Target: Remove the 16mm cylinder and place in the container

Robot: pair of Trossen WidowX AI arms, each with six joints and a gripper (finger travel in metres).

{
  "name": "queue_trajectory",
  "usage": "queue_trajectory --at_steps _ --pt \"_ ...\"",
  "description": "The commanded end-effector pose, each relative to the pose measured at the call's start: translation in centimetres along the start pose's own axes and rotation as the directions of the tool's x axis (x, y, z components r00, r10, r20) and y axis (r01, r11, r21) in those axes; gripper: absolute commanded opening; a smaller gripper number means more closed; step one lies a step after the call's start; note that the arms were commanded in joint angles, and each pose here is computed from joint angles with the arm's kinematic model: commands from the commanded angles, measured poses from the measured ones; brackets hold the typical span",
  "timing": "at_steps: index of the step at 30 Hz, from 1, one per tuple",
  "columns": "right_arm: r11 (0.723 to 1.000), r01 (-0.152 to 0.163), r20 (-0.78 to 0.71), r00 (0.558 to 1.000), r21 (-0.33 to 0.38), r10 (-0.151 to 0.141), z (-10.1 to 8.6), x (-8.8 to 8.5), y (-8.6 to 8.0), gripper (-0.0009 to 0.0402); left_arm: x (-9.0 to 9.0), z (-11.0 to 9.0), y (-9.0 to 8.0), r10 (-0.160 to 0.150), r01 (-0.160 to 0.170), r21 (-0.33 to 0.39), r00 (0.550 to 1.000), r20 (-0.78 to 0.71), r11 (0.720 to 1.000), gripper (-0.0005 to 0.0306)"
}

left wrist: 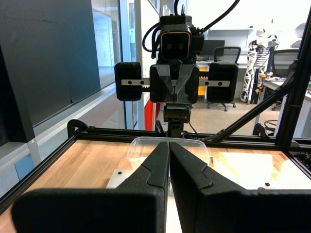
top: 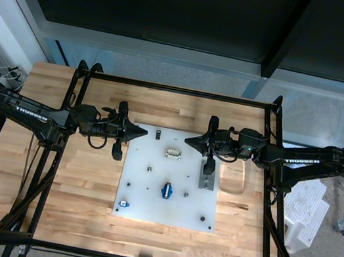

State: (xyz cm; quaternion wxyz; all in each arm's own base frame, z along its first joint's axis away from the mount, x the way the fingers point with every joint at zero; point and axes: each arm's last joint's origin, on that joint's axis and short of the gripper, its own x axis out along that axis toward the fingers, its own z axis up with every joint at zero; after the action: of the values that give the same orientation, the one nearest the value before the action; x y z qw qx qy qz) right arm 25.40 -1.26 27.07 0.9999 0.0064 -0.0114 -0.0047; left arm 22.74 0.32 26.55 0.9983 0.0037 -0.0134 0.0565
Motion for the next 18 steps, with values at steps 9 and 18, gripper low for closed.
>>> queue_trajectory --at_steps 9,18 --pt "1.000 0.000 -0.001 1.000 0.004 0.000 -0.01 0.00 0.01 0.0000 0.00 0.01 0.00 0.000 0.000 0.000 1.000 0.000 1.000 0.0000" --pt "0.999 -0.021 -0.183 0.983 0.043 0.028 -0.07 0.31 0.16 0.0000 0.00 0.02 0.01 0.000 0.000 0.000 1.000 0.001 1.000 0.0000"
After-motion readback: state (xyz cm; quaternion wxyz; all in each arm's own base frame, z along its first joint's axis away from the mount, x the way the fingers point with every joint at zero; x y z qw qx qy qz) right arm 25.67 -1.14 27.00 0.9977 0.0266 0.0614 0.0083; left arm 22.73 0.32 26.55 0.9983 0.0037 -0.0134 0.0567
